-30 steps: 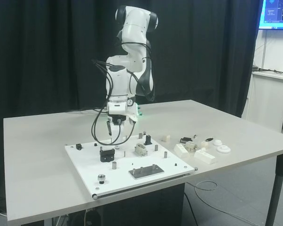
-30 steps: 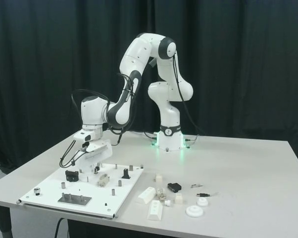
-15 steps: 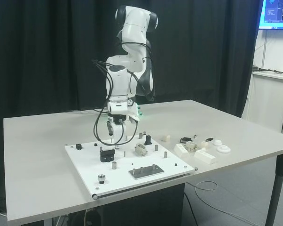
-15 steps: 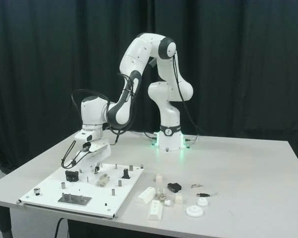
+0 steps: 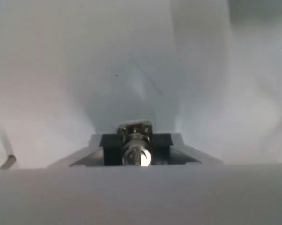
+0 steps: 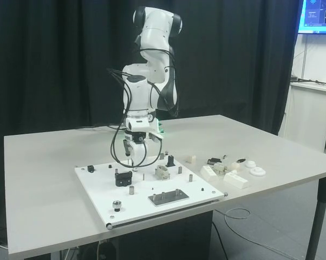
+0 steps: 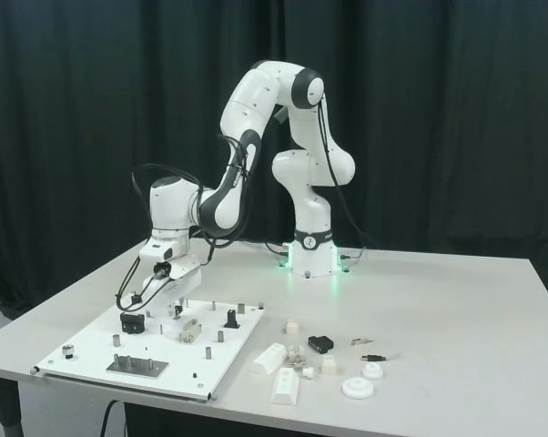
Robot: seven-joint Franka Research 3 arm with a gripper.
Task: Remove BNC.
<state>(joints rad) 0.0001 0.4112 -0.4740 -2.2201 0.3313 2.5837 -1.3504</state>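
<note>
Even overhead light fell on the table (image 6: 54, 162) before black curtains (image 7: 74, 109), while the wrist view was hazy, with soft shadows.

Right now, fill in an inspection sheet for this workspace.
Surface: grey table carrying a white board.
Job's things: metal BNC plug held between the fingers, above the board.
Clutter: small white parts and a black piece beside the board.
Grippers: gripper shut on the plug.
Cables: black cables looping off the wrist; one cable under the table.
Surroundings: black curtain; screen.
</note>
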